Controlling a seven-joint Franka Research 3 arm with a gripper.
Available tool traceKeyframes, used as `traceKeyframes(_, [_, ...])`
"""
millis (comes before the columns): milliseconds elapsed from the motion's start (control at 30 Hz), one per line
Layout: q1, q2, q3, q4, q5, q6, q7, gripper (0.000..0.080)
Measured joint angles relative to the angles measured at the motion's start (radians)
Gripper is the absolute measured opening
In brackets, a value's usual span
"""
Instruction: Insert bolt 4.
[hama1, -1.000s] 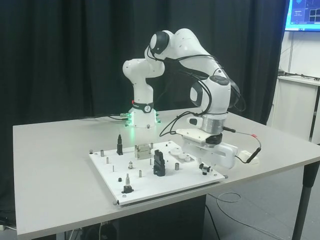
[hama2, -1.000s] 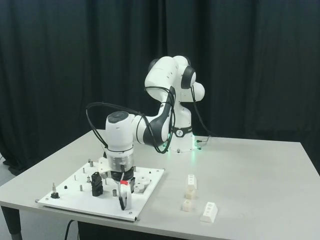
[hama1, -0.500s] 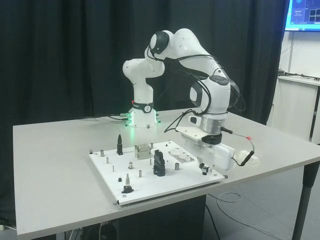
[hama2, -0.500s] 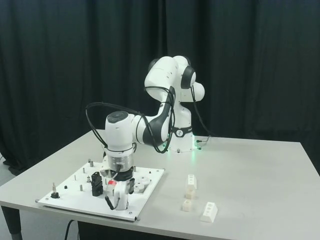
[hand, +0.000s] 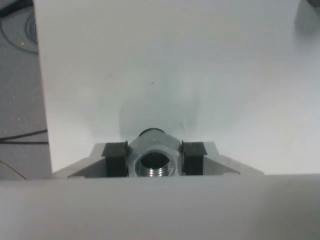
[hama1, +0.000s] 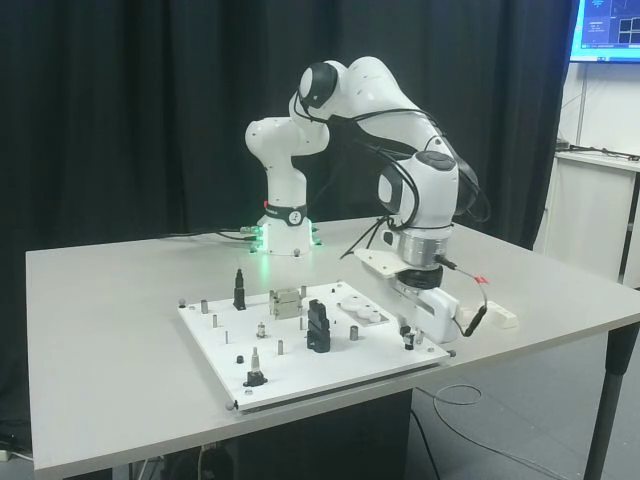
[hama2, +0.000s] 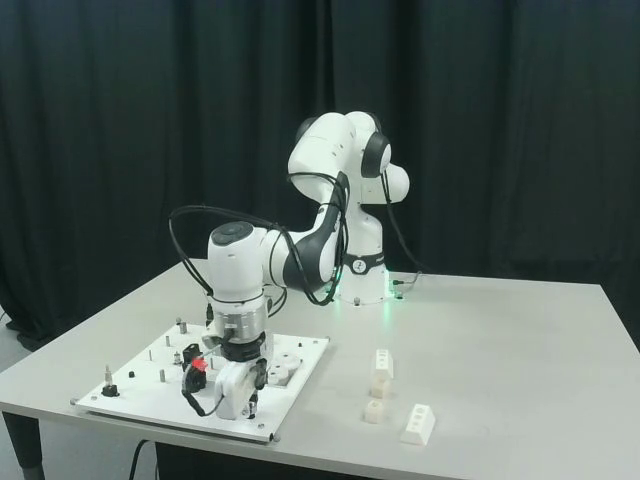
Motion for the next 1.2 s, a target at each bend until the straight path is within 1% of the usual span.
traceKeyframes(133, [0.000, 0.000, -0.005, -0.002, 0.018, 0.000, 0.045, 0.0224])
traceKeyframes(367, [0.002, -0.001, -0.014, -0.005, 0.038, 0.000, 0.084, 0.0224])
traceKeyframes(633, [0.007, -0.001, -0.019, -0.007, 0.040, 0.002, 0.106, 0.0224])
traceKeyframes(1167, [0.028, -0.001, -0.045, -0.016, 0.052, 0.009, 0.107, 0.0224])
traceKeyframes(1200, [0.030, -0.001, -0.049, -0.018, 0.052, 0.009, 0.107, 0.0257])
